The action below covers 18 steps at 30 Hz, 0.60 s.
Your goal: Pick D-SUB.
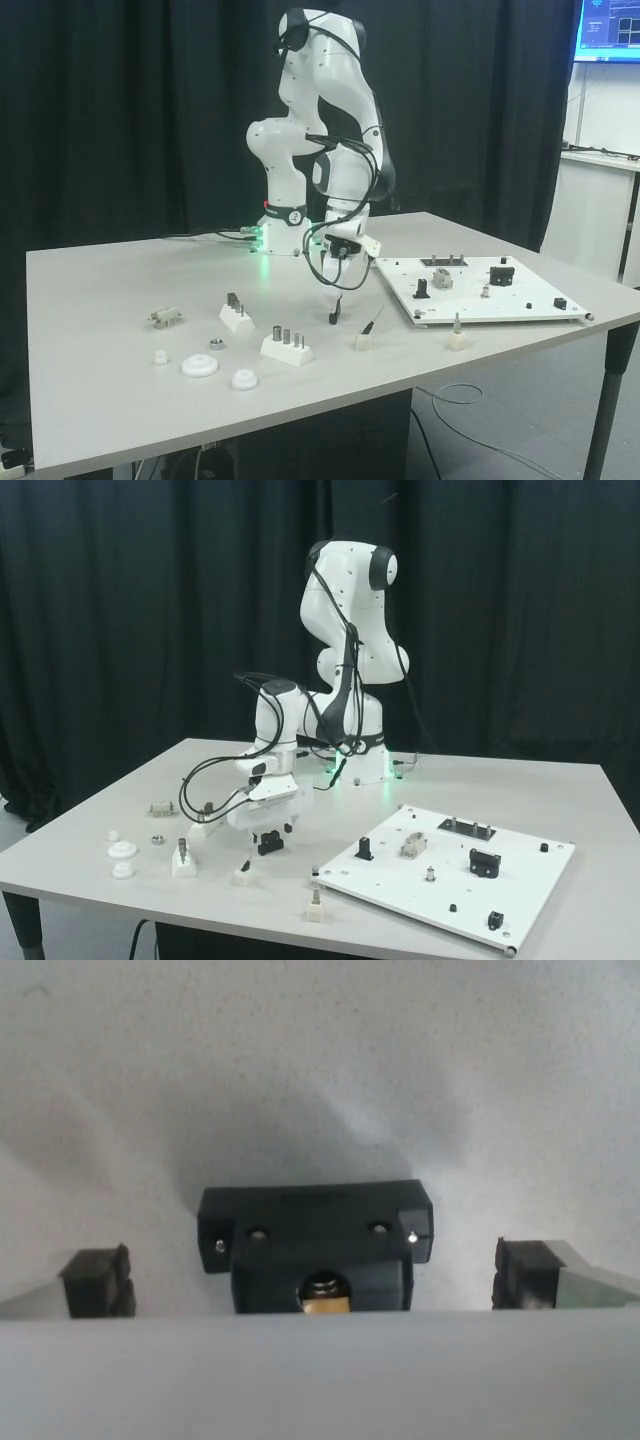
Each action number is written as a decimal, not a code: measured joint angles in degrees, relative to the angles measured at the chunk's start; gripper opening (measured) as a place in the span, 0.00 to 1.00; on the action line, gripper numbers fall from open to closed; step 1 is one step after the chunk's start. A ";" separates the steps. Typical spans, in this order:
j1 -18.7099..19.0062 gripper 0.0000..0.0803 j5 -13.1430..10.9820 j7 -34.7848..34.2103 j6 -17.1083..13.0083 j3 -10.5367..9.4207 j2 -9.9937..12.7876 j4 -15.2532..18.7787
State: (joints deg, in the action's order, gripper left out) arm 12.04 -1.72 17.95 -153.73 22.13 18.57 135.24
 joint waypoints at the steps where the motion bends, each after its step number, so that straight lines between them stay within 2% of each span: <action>1: 0.00 1.00 -0.05 0.00 -0.04 0.00 0.07 0.00; 16: 0.00 1.00 -0.27 0.03 -0.71 -0.19 0.87 0.00; 17: 0.00 0.85 -0.31 0.03 -0.71 -0.21 0.91 0.00; 18: 0.00 0.85 -0.36 0.03 -0.71 -0.23 0.95 0.00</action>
State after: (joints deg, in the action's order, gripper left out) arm 12.04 -2.08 17.99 -154.45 21.90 19.53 135.24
